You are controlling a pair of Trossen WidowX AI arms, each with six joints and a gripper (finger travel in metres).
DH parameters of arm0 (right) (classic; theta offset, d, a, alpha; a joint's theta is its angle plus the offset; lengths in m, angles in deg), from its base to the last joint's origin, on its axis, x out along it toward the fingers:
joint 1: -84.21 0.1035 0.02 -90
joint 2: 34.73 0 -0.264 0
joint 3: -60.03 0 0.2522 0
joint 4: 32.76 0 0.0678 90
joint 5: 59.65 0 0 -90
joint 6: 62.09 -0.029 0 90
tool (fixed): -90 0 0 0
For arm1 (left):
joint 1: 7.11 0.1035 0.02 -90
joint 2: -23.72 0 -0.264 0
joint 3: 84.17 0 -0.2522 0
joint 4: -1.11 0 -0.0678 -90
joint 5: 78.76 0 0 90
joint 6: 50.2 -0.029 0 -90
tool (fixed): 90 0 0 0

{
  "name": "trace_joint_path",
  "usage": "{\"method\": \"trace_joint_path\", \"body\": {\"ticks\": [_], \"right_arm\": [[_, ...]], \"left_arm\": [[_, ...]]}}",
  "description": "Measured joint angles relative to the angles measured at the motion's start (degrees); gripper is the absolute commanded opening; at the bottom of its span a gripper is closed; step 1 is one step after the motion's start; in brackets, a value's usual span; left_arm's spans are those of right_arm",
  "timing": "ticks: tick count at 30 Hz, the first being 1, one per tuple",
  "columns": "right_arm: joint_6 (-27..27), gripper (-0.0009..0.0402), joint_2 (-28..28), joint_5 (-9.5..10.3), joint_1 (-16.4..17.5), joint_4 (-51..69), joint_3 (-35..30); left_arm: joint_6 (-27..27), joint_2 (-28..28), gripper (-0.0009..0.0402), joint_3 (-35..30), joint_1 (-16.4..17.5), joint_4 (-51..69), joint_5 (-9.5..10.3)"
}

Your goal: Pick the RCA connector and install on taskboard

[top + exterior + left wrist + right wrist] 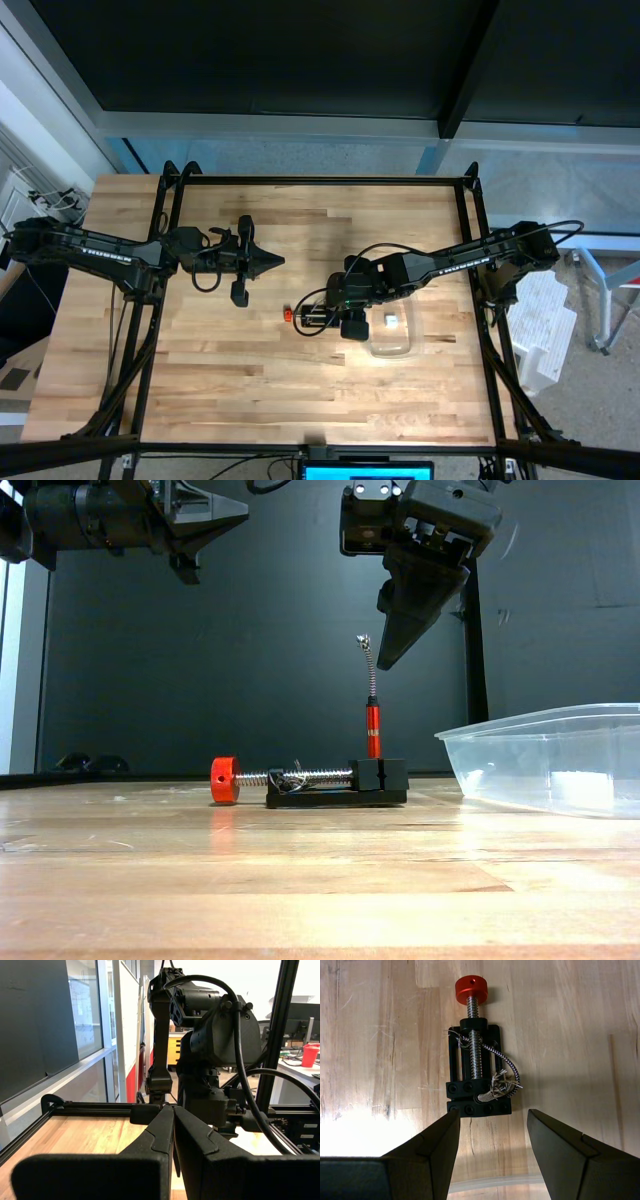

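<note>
Above the taskboard [479,1096] hovers right gripper [493,1116], tray [540,752] beside; left gripper [278,262] well apart.

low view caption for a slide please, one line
Open right gripper hovers above the taskboard beside the clear tray; shut left gripper hangs high at left.
</note>
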Motion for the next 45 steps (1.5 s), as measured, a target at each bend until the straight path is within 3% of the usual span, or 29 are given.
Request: {"method": "trace_joint_path", "body": {"ticks": [7, 12, 25, 35, 40, 45], "right_arm": [[0.59, 0.0157, -1.01, 0.0, 0.02, -0.07, 0.09], [2.8, 0.0121, -4.7, 0.0, 0.0, -1.49, 1.9], [6.21, -0.0003, -19.52, 0.07, -1.42, -18.14, 15.82], [10.8, 0.0001, -30.23, 0.68, -5.05, -29.49, 24.41], [11.87, 0.0, -35.01, 3.08, -6.29, -37.94, 28.87], [12.31, 0.0, -38.97, 3.1, -6.75, -47.71, 34.1]], "left_arm": [[0.02, 0.0, 0.0, 0.0, 0.0, 0.02, 0.0], [0.0, 0.0, 0.0, 0.0, 0.0, 0.0, 0.0], [0.02, 0.0, 0.0, 0.0, 0.0, 0.0, 0.02], [0.02, 0.0, 0.0, 0.0, 0.0, 0.0, 0.0], [0.02, 0.0, 0.0, -0.02, 0.0, 0.0, 0.0], [0.02, 0.0, 0.0, -0.02, 0.0, 0.0, 0.0]]}}
